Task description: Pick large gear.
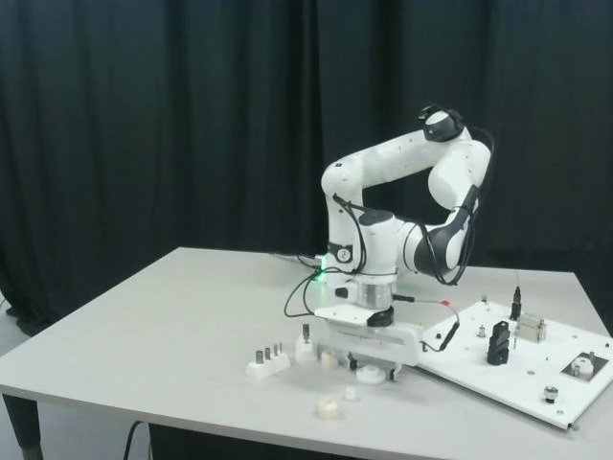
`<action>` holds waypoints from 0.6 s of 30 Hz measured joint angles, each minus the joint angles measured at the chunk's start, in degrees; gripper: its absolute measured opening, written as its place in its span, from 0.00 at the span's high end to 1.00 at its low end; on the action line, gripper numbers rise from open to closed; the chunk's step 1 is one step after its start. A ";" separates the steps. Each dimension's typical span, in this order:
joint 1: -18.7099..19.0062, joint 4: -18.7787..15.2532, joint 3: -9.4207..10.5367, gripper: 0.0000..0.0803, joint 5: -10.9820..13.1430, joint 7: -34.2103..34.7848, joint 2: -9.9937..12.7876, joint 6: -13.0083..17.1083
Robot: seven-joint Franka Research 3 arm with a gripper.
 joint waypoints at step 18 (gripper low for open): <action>0.03 0.01 0.40 0.00 1.13 2.11 0.57 0.02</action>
